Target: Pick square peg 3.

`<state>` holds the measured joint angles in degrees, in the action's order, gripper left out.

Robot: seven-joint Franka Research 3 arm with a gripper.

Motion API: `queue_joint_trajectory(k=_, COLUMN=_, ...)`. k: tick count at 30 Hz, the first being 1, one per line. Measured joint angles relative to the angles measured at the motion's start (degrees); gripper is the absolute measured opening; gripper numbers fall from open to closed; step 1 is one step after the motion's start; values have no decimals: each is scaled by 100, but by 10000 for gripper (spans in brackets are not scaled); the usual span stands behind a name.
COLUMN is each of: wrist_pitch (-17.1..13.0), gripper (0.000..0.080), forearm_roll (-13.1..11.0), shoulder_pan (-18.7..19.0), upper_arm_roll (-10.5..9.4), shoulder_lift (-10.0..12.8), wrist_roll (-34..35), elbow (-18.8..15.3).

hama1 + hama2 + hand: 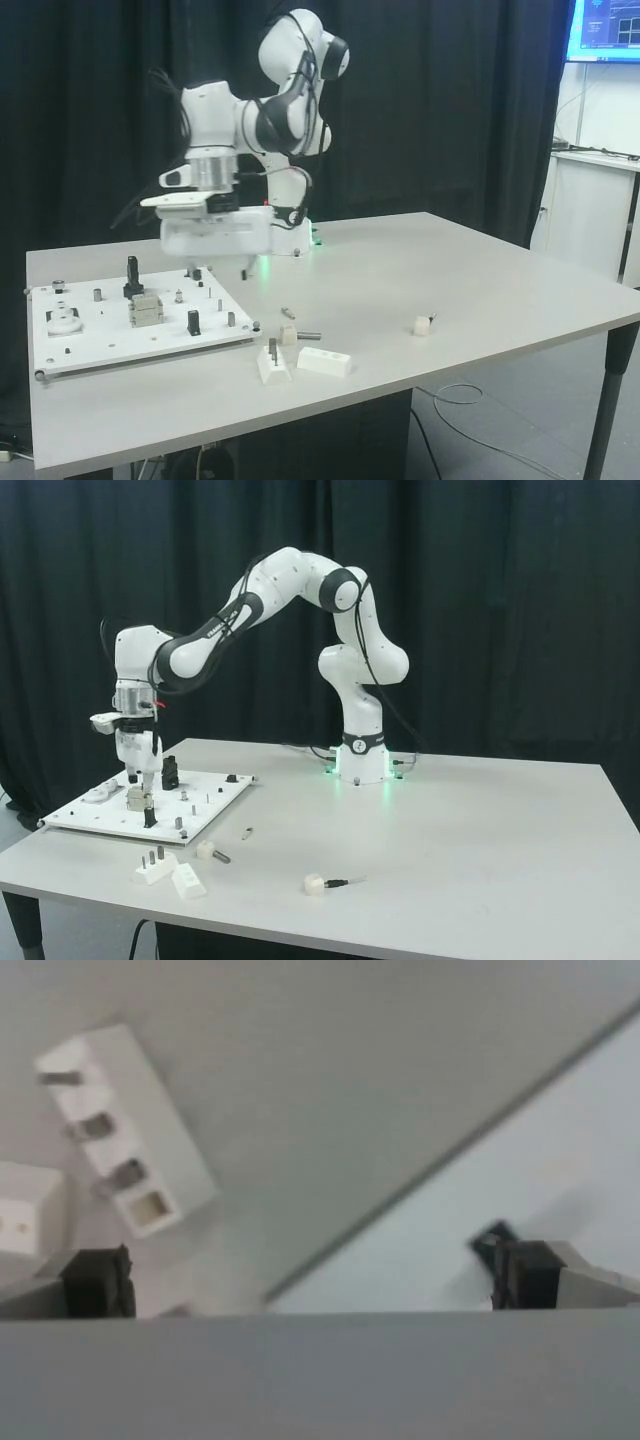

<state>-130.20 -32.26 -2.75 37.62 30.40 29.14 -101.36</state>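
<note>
- My pincer (pixel 300 1280) hangs empty, fingers spread wide, above the white board (pixel 215 805).
- Square peg 3 (pixel 128 1173) sits untouched in its white holder (pixel 125 1125) on the surface (pixel 480 270); approach, descent and grasp remain.

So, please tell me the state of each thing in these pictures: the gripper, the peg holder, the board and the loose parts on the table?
gripper: open, empty, above the board's edge.
peg holder: on the table, three pegs standing in it, one square slot empty.
white board: flat on the table, small parts standing on it.
second white block: lying beside the peg holder.
small white part: lying alone on the table.
</note>
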Motion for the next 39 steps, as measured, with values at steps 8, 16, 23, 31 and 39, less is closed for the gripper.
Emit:
queue_joint_trajectory(k=8, wrist_pitch=-5, gripper=800, forearm_roll=0, shoulder_pan=248, upper_arm_roll=-70, shoulder_lift=229, wrist_roll=323, elbow=256)
queue_joint_trajectory(k=16, wrist_pitch=-6, gripper=800, forearm_roll=22, shoulder_pan=461, upper_arm_roll=-80, shoulder_lift=496, wrist_roll=406, elbow=487)
queue_joint_trajectory(k=23, wrist_pitch=-7, gripper=800, forearm_roll=231, shoulder_pan=533, upper_arm_roll=-148, shoulder_lift=730, wrist_roll=-4, elbow=706)
queue_joint_trajectory(k=31, wrist_pitch=-7, gripper=800, forearm_roll=475, shoulder_pan=531, upper_arm_roll=-225, shoulder_lift=878, wrist_roll=-385, elbow=846)
queue_joint_trajectory(k=39, wrist_pitch=-7, gripper=800, forearm_roll=550, shoulder_pan=507, upper_arm_roll=-255, shoulder_lift=955, wrist_roll=-681, elbow=873)
